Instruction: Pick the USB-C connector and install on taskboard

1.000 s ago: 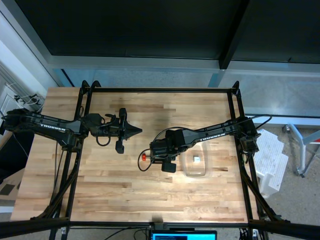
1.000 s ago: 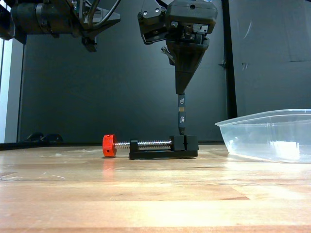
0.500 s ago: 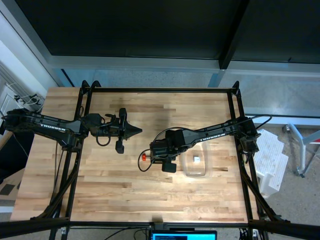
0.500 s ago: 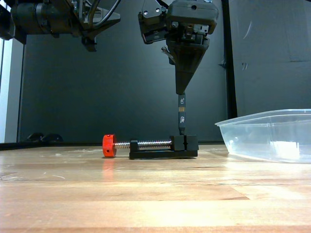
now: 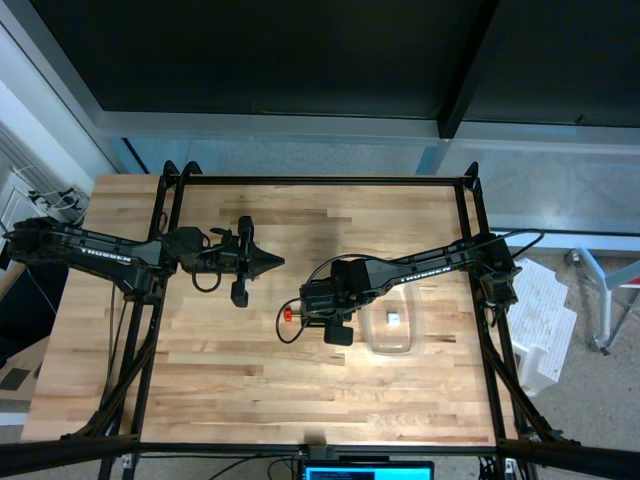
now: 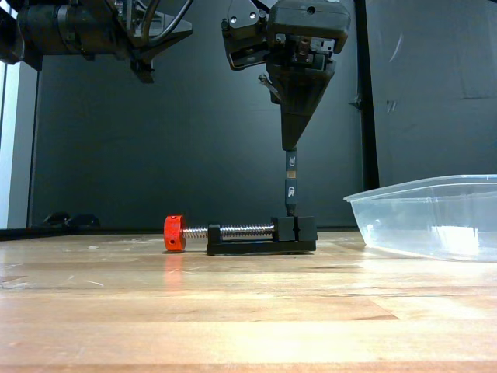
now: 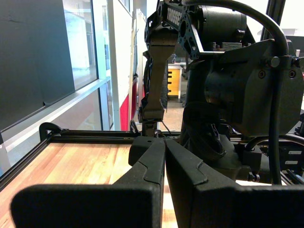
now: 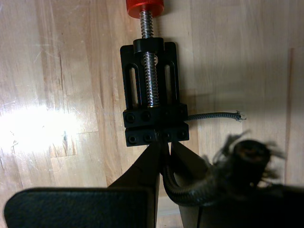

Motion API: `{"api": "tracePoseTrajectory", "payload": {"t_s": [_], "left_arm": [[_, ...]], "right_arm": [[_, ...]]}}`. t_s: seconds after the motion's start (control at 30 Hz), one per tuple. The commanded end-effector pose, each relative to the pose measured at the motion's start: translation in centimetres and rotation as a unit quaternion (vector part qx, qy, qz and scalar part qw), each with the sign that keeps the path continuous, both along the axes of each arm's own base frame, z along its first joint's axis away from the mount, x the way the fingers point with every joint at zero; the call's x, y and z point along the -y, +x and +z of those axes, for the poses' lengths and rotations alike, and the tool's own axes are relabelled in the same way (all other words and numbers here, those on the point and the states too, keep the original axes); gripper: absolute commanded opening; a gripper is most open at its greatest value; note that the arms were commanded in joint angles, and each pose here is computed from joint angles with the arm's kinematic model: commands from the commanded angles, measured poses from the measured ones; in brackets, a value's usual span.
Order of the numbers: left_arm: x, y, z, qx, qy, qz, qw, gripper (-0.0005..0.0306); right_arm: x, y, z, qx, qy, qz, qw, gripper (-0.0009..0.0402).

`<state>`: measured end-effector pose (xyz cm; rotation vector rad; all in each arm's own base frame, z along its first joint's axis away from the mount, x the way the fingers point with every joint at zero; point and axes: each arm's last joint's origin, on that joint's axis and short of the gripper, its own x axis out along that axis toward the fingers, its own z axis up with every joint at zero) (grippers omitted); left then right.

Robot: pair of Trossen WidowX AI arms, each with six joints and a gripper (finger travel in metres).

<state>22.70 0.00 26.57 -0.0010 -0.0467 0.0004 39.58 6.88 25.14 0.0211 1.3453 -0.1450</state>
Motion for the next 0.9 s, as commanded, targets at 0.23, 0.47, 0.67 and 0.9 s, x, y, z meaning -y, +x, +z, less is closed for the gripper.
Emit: {"api": "tracePoseTrajectory", "payload": {"t_s": [0.23,0.47,0.67,0.9], "left_arm": [[-0.01,0.01,-0.01,0.000,0.000,0.000,1.000,0.0000],[0.00,0.01,0.00,0.000,0.000,0.000,1.000,0.0000],[-0.01,0.01,0.00,0.000,0.000,0.000,1.000,0.0000],[0.00,0.01,-0.01,0.000,0.000,0.000,1.000,0.0000]], "right_arm": [[-0.02,0.02,0.01,0.001,0.000,0.000,1.000,0.0000],[0.00,0.00,-0.10,0.000,0.000,0.000,1.000,0.0000],[0.00,0.01,-0.12,0.000,0.000,0.000,1.000,0.0000],[0.02,0.00,-0.26,-0.001,0.000,-0.001,1.000,0.0000]]}}
